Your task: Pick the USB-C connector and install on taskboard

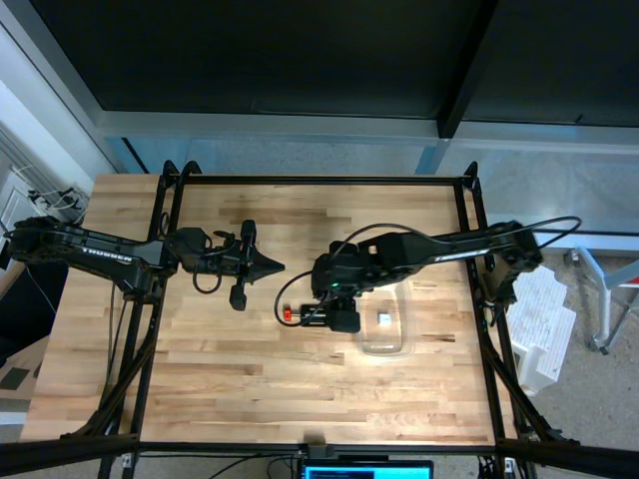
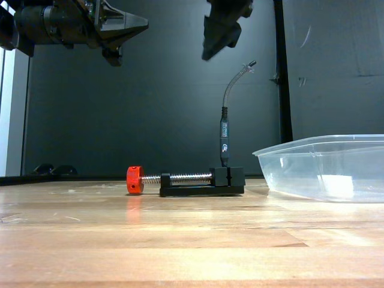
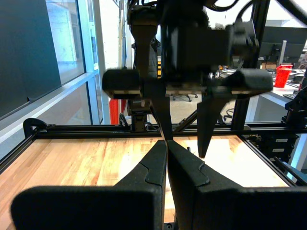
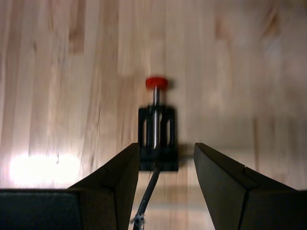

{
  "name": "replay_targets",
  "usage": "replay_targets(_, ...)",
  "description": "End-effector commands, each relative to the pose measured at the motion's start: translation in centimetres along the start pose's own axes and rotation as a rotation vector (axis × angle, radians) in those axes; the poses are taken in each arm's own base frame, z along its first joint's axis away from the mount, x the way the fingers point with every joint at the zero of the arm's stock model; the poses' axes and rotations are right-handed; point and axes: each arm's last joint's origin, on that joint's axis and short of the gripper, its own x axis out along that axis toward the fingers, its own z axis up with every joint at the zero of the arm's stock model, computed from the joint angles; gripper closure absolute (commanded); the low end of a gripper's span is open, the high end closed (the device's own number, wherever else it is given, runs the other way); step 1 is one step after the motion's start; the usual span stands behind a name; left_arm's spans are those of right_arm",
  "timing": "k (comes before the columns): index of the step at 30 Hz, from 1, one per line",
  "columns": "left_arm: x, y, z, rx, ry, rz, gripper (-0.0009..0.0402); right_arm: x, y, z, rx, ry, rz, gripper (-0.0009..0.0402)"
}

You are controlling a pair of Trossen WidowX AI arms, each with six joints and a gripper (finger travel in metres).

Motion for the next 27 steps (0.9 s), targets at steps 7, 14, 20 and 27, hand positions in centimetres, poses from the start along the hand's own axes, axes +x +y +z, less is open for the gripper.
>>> replay_targets(7, 0.0, 0.0, 0.0, 0.000, 0.000, 0.000, 0.0393, -1.8, -1.5, -2.9, 0.010, -0.267, -0.021, 0.0258)
replay_targets(14, 0.0, 0.0, 0.0, 0.000, 0.000, 0.000, 0.0393, -2.5, -2.8, -5.0, 0.041, -0.449, -0.023, 0.0326)
replay_targets(20, 0.0, 0.0, 0.0, 0.000, 0.000, 0.000, 0.0393, -2.7, -3.4, -6.4, 0.024, -0.555, -0.032, 0.0396)
replay_targets(27, 0.0, 0.0, 0.0, 0.000, 0.000, 0.000, 0.0393, -2.7, -4.1, -7.8, 0.047, -0.675, -0.035, 0.0392)
